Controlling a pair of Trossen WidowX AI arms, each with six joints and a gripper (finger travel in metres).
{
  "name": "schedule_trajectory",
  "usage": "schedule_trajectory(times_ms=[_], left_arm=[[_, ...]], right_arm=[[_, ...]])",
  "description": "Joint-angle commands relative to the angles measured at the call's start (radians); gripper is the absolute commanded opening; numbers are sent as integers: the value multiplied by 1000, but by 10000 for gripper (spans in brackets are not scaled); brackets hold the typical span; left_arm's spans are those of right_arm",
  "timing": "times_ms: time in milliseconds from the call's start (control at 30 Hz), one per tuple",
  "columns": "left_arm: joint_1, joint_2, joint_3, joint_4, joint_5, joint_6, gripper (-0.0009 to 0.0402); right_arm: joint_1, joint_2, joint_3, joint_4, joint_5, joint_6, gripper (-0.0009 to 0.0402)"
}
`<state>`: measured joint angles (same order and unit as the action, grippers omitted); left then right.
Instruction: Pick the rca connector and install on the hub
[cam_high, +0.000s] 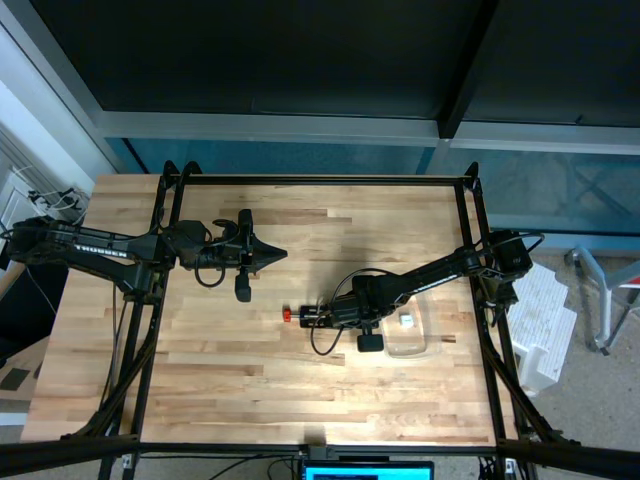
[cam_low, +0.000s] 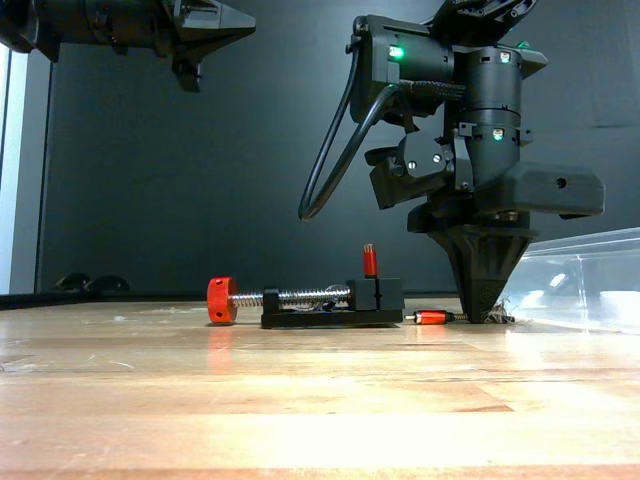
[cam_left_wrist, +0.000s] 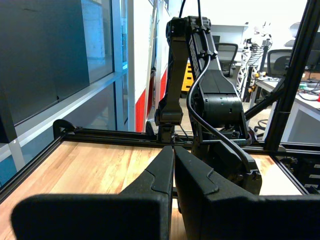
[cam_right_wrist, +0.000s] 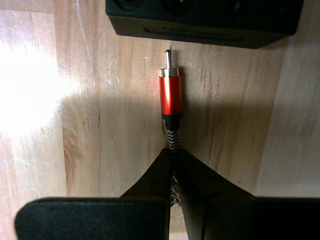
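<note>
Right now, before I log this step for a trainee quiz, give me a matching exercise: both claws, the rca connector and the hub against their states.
1. left claw
2. right claw
3. rca connector
4. hub

A. red barrel, silver pin, lying at the table
B. raised over the table, shut, empty
C. down at the table, shut on a braided cable
D. black, red knob on one end

Pairs: 1-B, 2-C, 3-A, 4-D.

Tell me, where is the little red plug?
In the low view the rca connector is just right of the hub, its tail pinched by the right end effector; the left end effector hangs high at left.
</note>
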<state>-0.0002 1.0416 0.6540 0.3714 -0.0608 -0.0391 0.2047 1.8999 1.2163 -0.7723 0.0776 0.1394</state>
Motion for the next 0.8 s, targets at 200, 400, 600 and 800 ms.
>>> schedule_trajectory(times_ms=[200,400,600,800], left_arm=[[0,0,0,0,0,0,0],[0,0,0,0,0,0,0],[0,0,0,16,0,0,0],[0,0,1,31,0,0,0]], right_arm=[[-2,-39,2,-1,0,8,0],[-14,-78,55,-53,0,8,0],[-41,-84,176,-182,0,3,0],[-66,-94,302,-299,0,1,0]])
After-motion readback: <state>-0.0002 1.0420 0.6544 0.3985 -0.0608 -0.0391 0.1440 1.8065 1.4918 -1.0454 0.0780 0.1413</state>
